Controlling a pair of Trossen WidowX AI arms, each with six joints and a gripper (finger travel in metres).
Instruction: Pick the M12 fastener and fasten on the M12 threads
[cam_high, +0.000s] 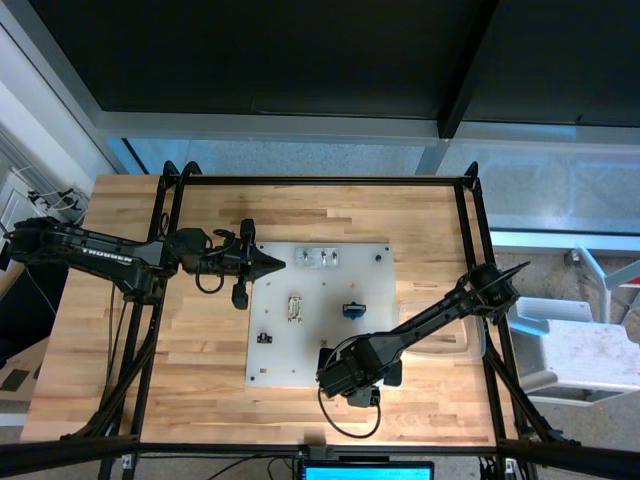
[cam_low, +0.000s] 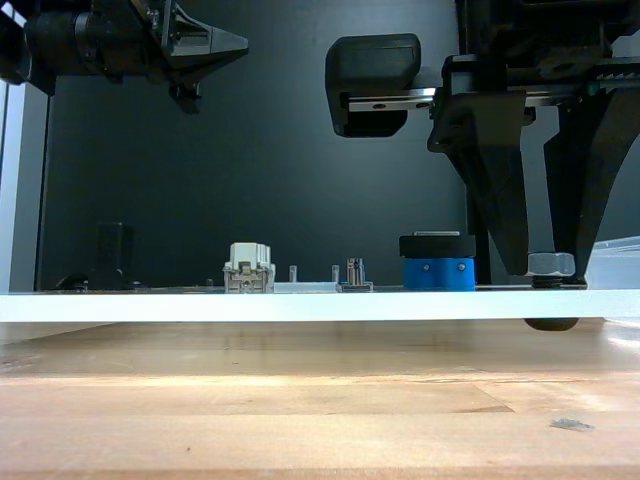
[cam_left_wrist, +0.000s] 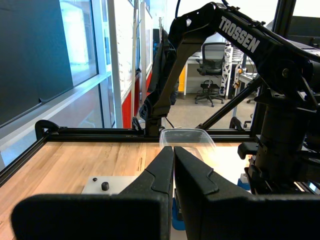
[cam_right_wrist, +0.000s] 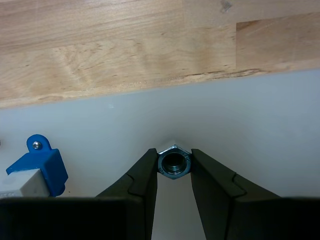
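Low at the white board's (cam_high: 300, 350) near right edge, the right pincer (cam_right_wrist: 173, 156) squeezes the silver nut (cam_right_wrist: 174, 164), which next needs twisting straight down; the left pincer (cam_left_wrist: 173, 150), pressed together, hangs high at left.

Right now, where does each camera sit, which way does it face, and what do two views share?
High: above the near edge, looking down at the white board; both arms show.
Low: table height, near edge, looking level; left gripper hangs high left, right gripper clamps the silver nut at the board's right.
Left wrist: along the shut left gripper, toward the right arm and clear container.
Right wrist: down the right gripper's fingers onto the nut.
Shared: low and right wrist both show nut and blue piece.
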